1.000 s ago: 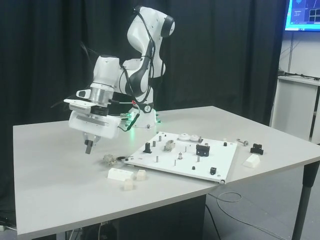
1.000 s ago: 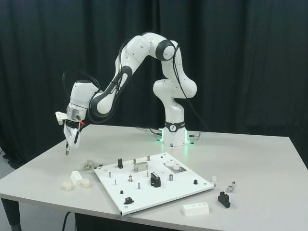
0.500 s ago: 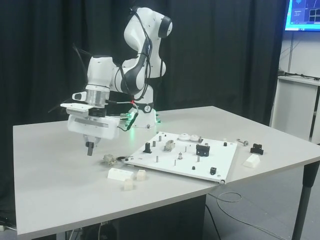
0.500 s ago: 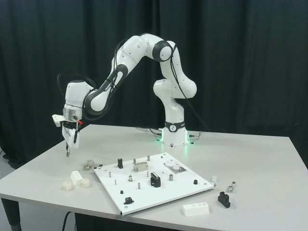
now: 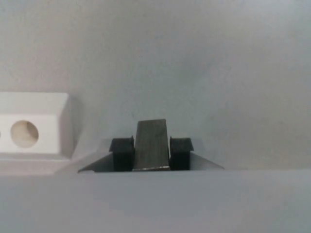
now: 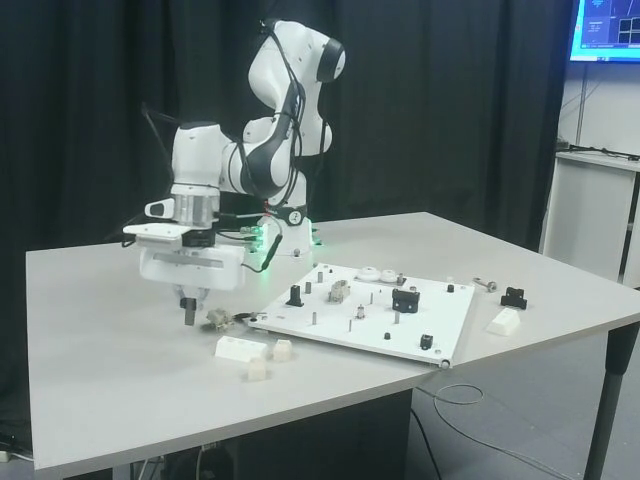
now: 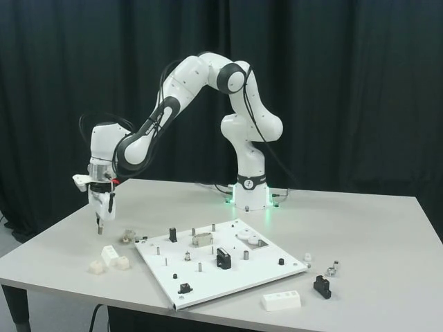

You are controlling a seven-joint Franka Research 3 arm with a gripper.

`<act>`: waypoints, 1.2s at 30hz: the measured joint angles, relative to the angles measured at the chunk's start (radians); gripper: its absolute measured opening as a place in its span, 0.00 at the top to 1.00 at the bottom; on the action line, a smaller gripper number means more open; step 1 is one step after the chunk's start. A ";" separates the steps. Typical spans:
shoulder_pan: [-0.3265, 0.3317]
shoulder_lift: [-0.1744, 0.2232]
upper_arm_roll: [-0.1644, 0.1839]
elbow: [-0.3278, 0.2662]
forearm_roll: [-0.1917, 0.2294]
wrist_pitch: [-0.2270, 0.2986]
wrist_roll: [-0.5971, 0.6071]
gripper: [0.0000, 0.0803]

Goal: Place square peg 4.

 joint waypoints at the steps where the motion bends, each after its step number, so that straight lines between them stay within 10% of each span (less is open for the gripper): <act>1: -0.001 0.008 0.000 0.008 0.006 -0.007 -0.006 0.81; 19: -0.033 0.115 0.000 0.140 0.027 -0.161 -0.079 0.81; 36: -0.038 0.162 0.004 0.170 0.056 -0.193 -0.111 0.81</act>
